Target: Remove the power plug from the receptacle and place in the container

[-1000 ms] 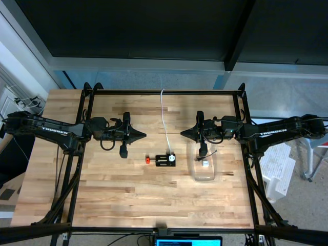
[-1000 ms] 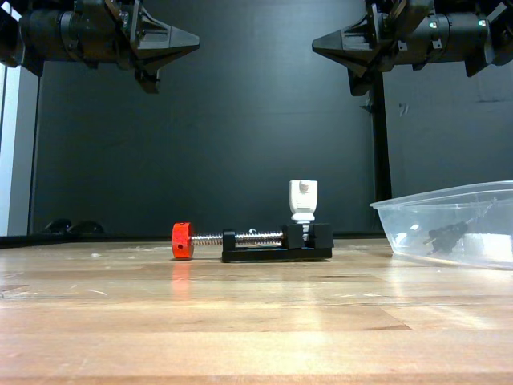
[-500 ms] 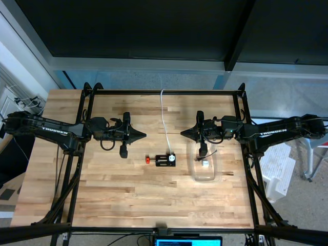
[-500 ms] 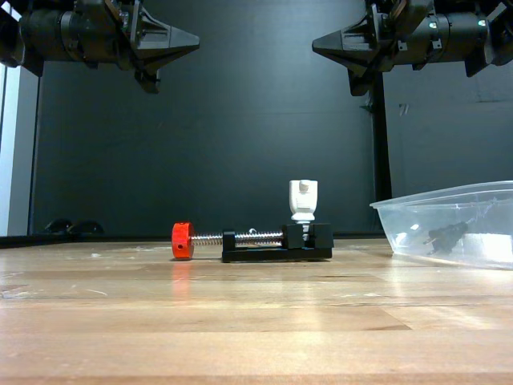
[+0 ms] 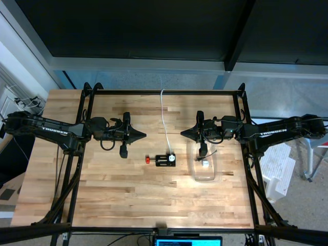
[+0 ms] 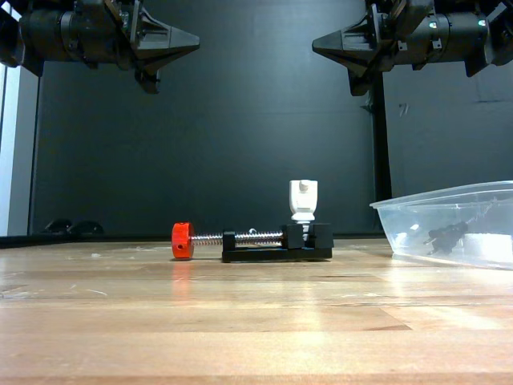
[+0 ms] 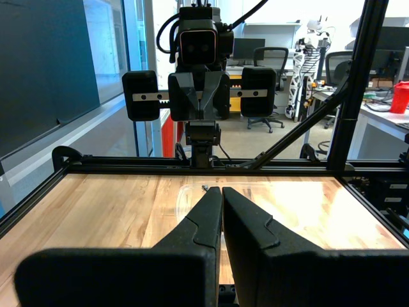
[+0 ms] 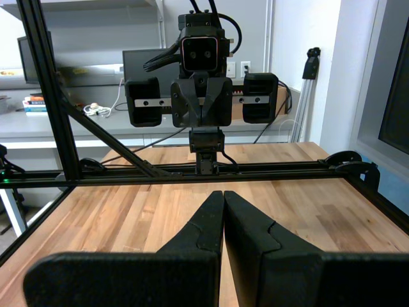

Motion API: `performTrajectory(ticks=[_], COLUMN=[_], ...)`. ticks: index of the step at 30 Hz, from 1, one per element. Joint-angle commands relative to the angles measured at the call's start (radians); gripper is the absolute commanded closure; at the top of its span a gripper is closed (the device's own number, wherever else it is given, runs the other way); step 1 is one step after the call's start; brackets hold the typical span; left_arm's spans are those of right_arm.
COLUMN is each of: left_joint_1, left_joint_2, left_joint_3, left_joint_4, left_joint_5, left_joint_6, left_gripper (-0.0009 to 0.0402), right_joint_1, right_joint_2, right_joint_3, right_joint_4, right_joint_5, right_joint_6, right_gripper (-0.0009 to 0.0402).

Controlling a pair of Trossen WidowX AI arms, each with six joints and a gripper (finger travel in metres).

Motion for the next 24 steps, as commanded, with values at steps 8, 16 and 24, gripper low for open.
performTrajectory(ticks=[8,16,24], left_joint_1=[0.000,0.000,0.000], left_joint_2=[0.000,0.000,0.000], left_joint_3=[0.000,0.000,0.000], left_joint_4=[0.000,0.000,0.000], left_joint_5=[0.000,0.000,0.000], left_joint_6=[0.000,0.000,0.000], left_gripper=[0.0393,0.0393,0.0393], right_joint_1=[0.000,0.000,0.000], right_joint_2=[0.000,0.000,0.000], right_joint_3=[0.000,0.000,0.000], right_joint_4=[-0.027,-0.027,-0.027], right_joint_5=[0.000,0.000,0.000], right_joint_6=[-0.001,-0.001,-0.001], right_gripper=[0.0393,0.0393,0.0393])
